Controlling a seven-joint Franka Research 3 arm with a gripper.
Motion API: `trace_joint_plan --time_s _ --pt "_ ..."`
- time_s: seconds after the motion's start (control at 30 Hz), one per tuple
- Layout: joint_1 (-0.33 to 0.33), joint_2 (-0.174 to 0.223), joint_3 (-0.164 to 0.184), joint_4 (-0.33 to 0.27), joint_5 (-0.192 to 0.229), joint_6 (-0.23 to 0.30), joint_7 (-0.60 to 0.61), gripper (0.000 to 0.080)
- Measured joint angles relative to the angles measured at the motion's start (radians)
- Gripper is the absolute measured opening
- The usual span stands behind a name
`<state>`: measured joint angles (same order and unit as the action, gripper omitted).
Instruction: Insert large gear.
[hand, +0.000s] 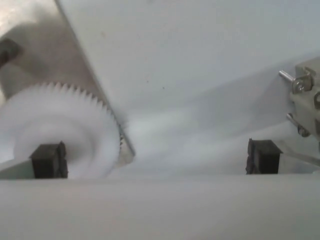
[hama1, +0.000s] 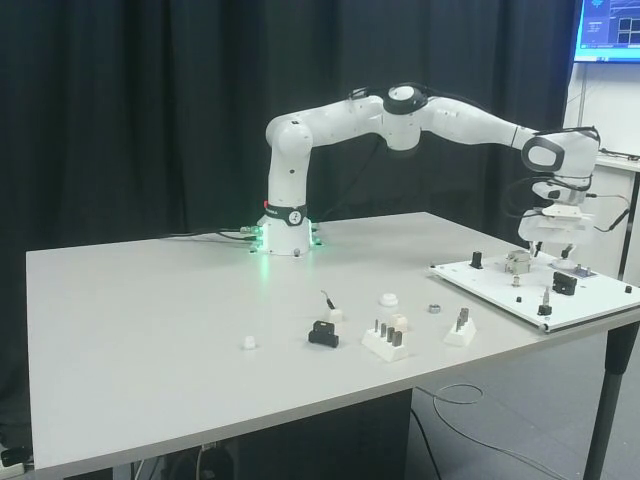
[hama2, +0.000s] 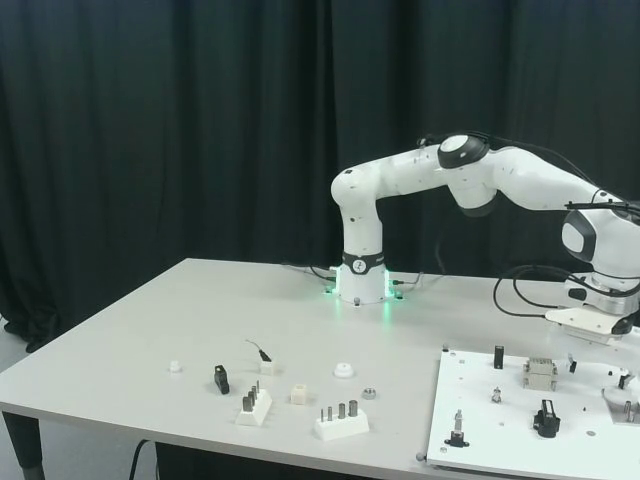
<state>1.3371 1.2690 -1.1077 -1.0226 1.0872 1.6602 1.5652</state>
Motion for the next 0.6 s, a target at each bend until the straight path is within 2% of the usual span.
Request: trace_joint_plan --time_s 0.17,0.47,0.6 --pt "0.000 -0.011 0.000 0.006 0.010 -0.003 0.000 0.0800" --pt "0.003 -0.034 -0.002 0.014 0.056 -0.002 -0.004 0.0800" --pt "0.005 -0.036 -0.013 0.017 0.074 -0.001 -0.011 0.0800"
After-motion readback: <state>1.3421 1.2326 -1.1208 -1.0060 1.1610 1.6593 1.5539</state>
